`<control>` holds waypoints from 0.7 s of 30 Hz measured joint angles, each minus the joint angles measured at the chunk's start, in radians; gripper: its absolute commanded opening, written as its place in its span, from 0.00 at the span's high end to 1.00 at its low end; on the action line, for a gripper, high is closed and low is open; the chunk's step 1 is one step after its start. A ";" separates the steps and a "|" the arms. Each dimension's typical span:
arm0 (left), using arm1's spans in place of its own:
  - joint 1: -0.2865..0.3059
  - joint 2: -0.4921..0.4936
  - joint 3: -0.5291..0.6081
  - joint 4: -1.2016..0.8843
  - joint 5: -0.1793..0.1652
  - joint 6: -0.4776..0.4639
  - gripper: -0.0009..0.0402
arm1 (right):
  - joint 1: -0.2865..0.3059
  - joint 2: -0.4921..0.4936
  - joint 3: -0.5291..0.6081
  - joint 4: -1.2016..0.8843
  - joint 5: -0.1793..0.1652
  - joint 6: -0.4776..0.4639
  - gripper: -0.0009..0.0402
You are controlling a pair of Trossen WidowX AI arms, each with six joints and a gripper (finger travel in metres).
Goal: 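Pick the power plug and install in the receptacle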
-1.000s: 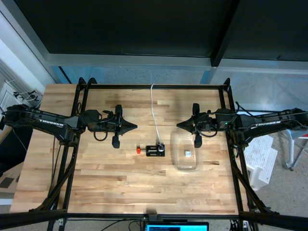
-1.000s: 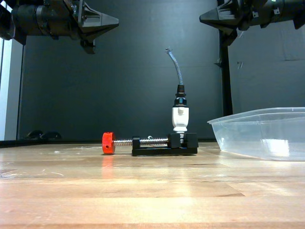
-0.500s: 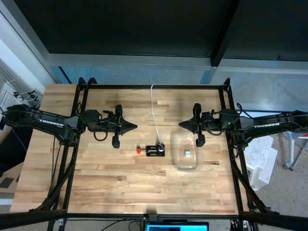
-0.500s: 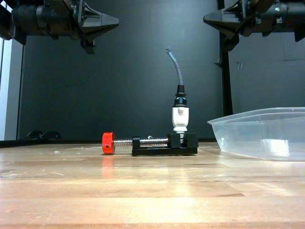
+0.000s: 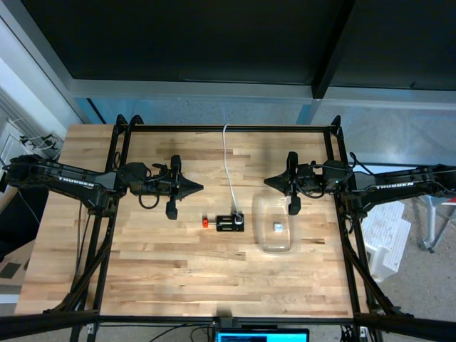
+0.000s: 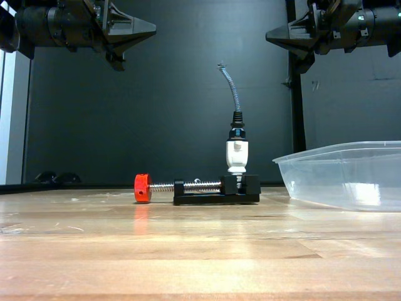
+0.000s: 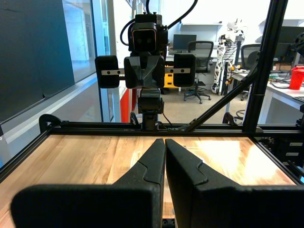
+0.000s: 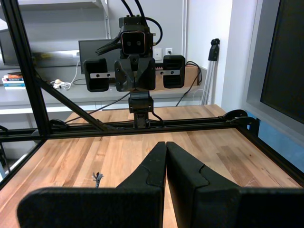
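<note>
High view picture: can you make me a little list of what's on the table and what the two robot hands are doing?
left gripper: shut, empty, high above the wooden table, left of the cord
right gripper: shut, empty, high up, right of the cord
white square receptacle: upright in the black vise with red knob
white cord: runs from the receptacle to the table's far edge
clear shallow plastic tray: right of the vise, small pale piece inside
black power plug: cannot make it out

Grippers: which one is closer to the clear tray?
The right gripper, shut, high above the table near the tray's far edge. The left gripper, also shut, hangs on the other side of the receptacle.
</note>
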 measured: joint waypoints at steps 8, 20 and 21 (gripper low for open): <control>0.000 0.000 0.000 0.000 0.000 0.000 0.98 | 0.000 0.000 0.000 -0.002 -0.031 0.005 0.98; 0.000 0.000 0.000 0.000 0.000 0.000 0.98 | 0.000 0.000 0.000 0.002 -0.026 0.005 0.98; 0.000 0.000 0.000 0.000 0.000 0.000 0.98 | 0.000 0.000 0.000 0.002 -0.026 0.005 0.98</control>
